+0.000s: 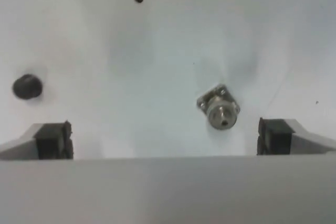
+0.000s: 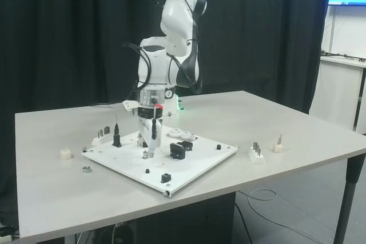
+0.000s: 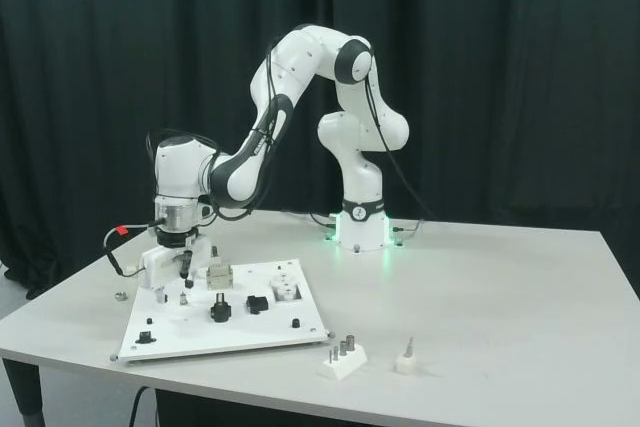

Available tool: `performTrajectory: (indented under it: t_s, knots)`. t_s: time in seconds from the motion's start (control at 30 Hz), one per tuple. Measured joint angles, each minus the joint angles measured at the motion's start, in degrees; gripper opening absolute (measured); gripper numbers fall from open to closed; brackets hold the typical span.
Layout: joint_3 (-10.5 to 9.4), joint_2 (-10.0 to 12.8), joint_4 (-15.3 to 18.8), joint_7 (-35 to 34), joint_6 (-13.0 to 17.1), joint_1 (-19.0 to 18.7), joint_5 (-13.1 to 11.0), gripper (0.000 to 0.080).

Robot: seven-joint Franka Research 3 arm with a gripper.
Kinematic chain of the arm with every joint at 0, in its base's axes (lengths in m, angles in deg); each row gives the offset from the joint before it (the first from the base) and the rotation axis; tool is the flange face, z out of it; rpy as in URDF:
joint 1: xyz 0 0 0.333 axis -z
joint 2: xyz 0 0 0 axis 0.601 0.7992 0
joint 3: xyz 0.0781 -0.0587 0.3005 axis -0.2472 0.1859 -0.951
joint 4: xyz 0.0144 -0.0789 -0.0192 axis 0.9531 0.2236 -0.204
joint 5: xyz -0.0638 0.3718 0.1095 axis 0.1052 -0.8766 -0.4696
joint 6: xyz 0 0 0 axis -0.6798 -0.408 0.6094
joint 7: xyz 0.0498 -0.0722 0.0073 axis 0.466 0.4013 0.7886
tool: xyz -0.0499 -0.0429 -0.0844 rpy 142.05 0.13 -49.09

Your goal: Pick D-SUB.

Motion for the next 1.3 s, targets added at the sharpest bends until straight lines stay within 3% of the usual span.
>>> performTrajectory:
  t_s: [0.07, 0.1, 0.47, 1.0, 1.3]
  knots:
    - [0.05, -0.3, -0.1, -0.5, -0.3, -0.1, 0.5, 0.0745]
    - [0.08, -0.5, -0.2, -0.7, -0.5, -0.2, 0.7, 0.0790]
    - [0.24, -1.5, -0.9, -1.7, -2.5, -0.3, 3.1, 0.0798]
    - [0.56, -2.3, -1.1, -1.7, -4.0, -0.3, 4.7, 0.0800]
    - [0.65, -2.7, -1.1, 0.2, -4.3, -0.3, 9.0, 0.0800]
